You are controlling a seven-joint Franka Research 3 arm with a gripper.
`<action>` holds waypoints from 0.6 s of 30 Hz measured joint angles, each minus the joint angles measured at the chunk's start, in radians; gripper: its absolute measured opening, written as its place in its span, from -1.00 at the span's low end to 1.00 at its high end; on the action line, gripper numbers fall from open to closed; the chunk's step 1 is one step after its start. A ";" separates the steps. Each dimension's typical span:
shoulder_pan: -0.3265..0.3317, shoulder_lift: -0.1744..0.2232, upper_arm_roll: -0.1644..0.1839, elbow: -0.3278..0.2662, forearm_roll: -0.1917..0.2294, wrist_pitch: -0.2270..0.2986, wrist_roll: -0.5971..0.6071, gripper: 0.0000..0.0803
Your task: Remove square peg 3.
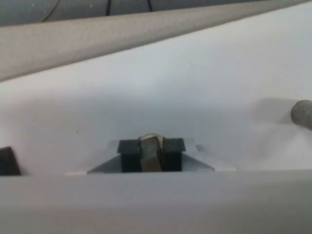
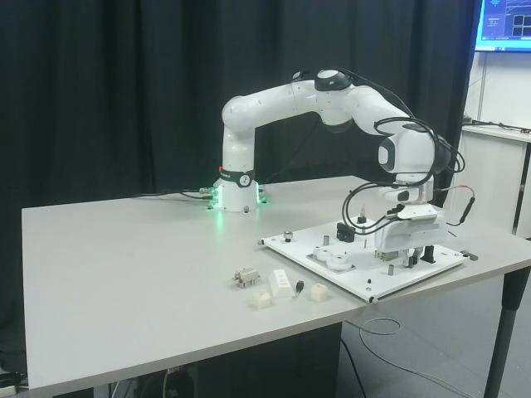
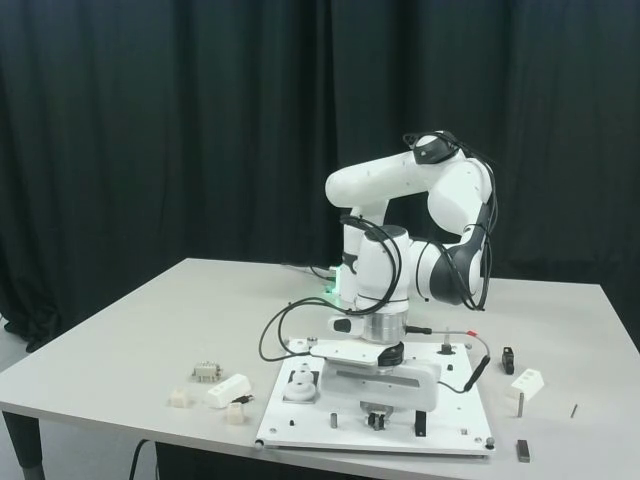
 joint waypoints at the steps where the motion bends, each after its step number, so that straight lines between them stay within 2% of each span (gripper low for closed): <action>1: 0.000 0.000 0.000 0.000 0.000 0.000 -0.007 -0.78; 18: -0.001 0.000 0.001 0.001 0.000 0.000 -0.151 -0.79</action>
